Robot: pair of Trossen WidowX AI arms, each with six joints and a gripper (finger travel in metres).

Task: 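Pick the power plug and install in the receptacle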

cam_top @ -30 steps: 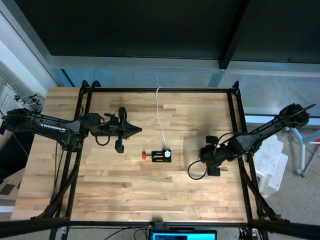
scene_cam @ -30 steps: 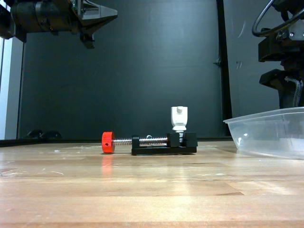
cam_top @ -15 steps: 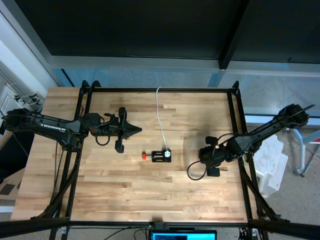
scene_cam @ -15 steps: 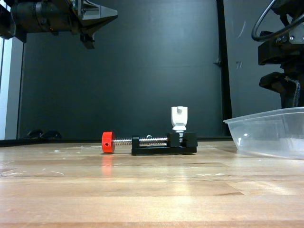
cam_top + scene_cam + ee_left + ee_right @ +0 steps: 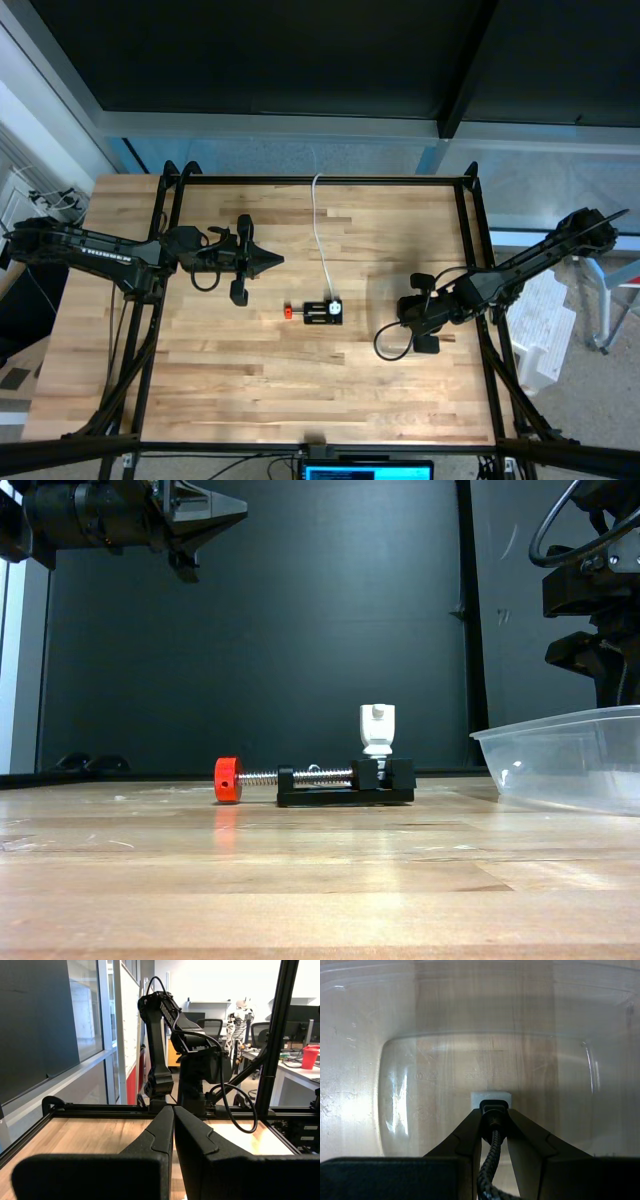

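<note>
My right gripper [image 5: 494,1113] is down inside the clear tray [image 5: 560,765], its fingers clamped on the power plug [image 5: 493,1106], just beside a white cube [image 5: 491,1096]. Tray walls ring it on every side. The receptacle [image 5: 377,727] stands upright on its clamp block [image 5: 345,786] mid-table, red knob [image 5: 228,779] leftward, with bare wood between block and tray edge. My left gripper [image 5: 173,1108] hangs high at left, fingers pressed together.

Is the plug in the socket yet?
Out. The right gripper pinches the power plug over the clear tray; the receptacle stands bare. The left gripper hangs shut, high at left.
</note>
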